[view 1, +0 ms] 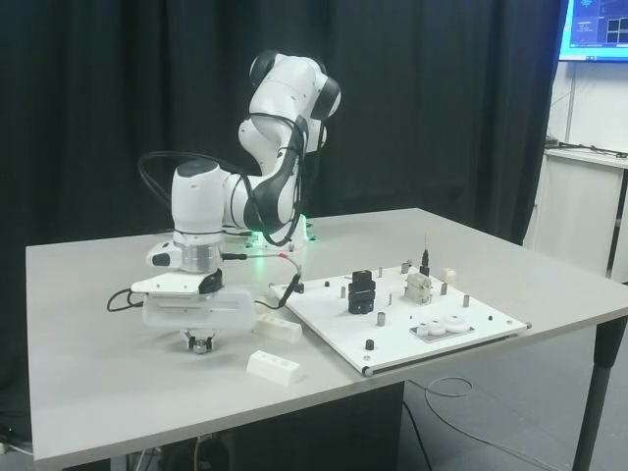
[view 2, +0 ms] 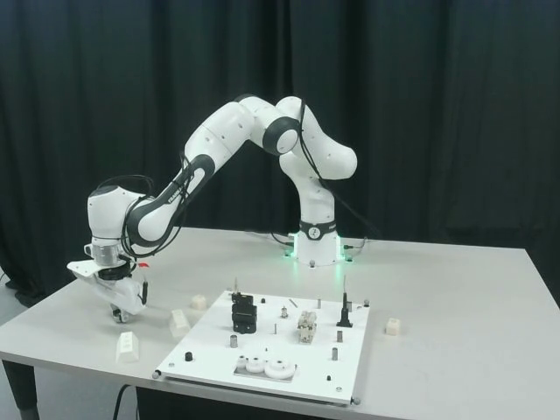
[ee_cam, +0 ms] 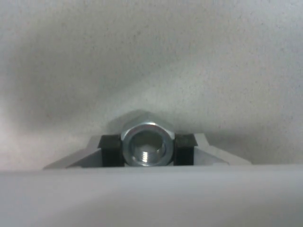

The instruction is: Insert bolt 4.

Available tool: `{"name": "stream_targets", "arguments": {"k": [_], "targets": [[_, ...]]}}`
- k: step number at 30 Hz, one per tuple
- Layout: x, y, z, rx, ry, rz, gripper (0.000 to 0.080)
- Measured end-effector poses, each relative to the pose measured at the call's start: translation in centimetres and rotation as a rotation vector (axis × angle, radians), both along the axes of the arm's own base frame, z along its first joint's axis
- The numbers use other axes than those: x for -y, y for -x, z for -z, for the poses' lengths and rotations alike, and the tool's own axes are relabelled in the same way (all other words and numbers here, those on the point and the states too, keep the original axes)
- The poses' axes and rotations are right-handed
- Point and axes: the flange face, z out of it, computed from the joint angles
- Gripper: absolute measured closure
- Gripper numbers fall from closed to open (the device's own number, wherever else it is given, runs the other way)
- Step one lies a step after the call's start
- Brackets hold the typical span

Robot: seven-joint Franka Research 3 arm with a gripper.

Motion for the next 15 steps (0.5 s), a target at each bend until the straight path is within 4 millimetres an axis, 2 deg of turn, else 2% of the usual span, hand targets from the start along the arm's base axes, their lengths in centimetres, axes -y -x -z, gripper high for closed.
{"name": "stream_targets", "arguments": {"k": [15], "targets": [[0.63, 0.18, -0.75, 0.005, 0.013, 0.007, 0.0578]]}}
